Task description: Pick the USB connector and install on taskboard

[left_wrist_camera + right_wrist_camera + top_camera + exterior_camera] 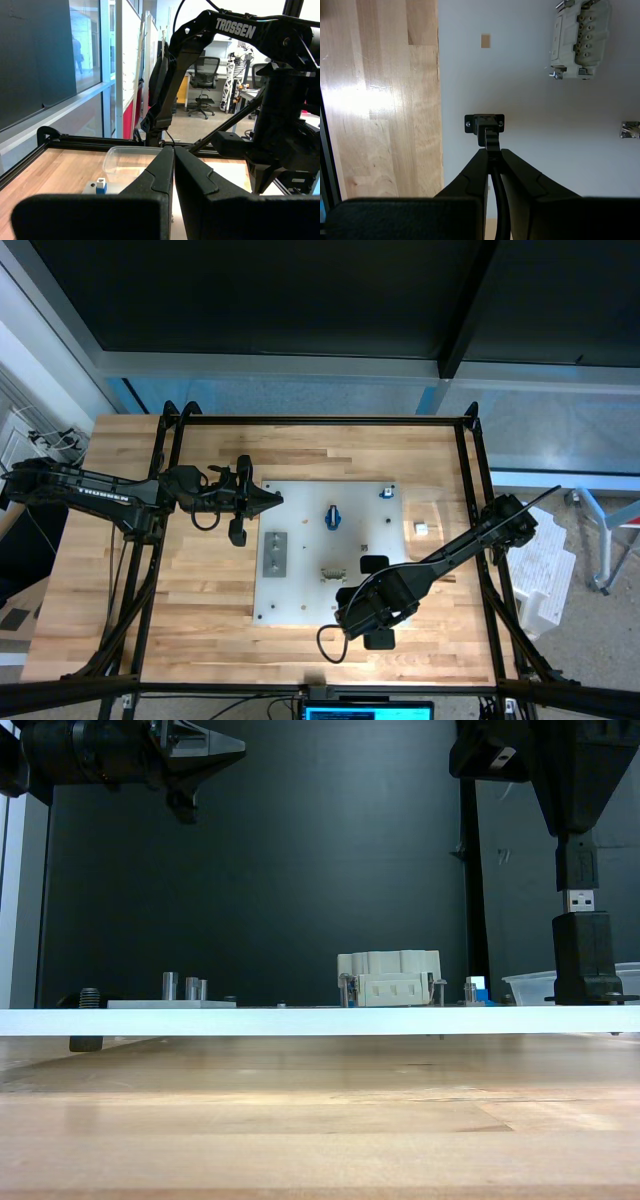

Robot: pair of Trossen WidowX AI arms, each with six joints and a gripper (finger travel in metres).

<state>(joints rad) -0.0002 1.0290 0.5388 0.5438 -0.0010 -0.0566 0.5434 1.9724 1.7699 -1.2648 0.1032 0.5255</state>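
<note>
Directly above the flat white square taskboard (300, 590), the right gripper (491, 152) pinches a black rectangular USB connector (577, 870), its shiny metal tip at the board's upright black socket (585, 955). Over the taskboard's left edge, the left gripper (173, 155) hovers, fingers pressed together.

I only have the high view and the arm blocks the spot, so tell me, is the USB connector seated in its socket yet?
Observer: Not yet. In the low view the USB connector hangs upright in the right claw, its metal tip showing just above the black socket.
Operator: Is it lined up?
Observer: The right wrist view shows it centred over that socket on the taskboard.
Operator: And the other arm?
Observer: Its wrist view shows the left claw shut on nothing, parked high.
</note>
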